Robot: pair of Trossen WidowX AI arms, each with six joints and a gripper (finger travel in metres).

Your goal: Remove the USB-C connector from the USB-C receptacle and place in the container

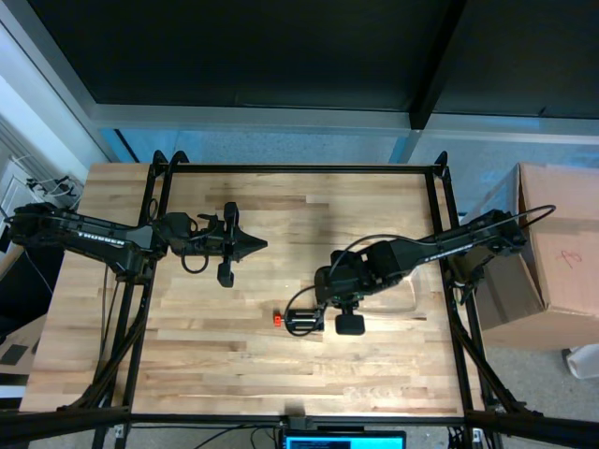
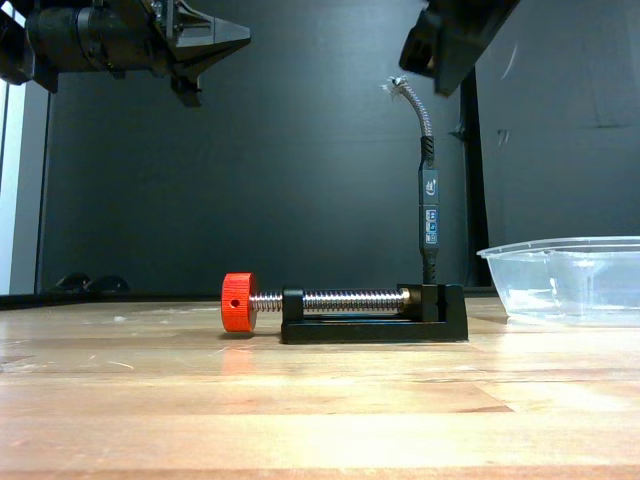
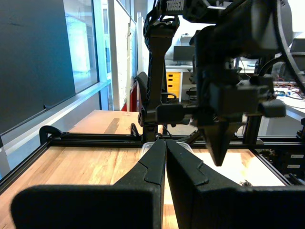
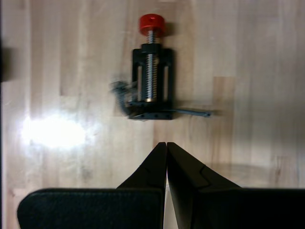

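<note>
left gripper (image 1: 255, 245): up over the left half of the table (image 2: 300, 410), well apart from the vise (image 2: 375, 328), pointing across at the right arm (image 1: 449, 241).
left fingers (image 3: 153, 164): pressed flat together with only a hairline seam between them. Nothing in them.
right gripper (image 1: 344, 309): hangs above the vise's connector end, pointing straight down.
right fingers (image 4: 157, 167): closed tip to tip and empty.
USB-C connector (image 2: 430, 215): stands upright out of the vise end opposite the red knob (image 2: 238, 301), with its lower end down in the block. Neither arm holds it.
cable (image 2: 418, 115): braided, curves up off the connector's top to a frayed end close under the right gripper. Can't tell if they touch.
USB-C receptacle: can't make it out apart from the vise block.
container (image 2: 565, 285): clear plastic tub on the table, just right of the vise and apart from it.
low view only: shows how tall the connector stands, plus the tub's wall side-on.
right wrist view only: vise from above, screw running from knob to jaw. Connector is just a blur there.
high view only: both arms in one shot.
left wrist view only: the right arm head-on, hanging over the table.
</note>
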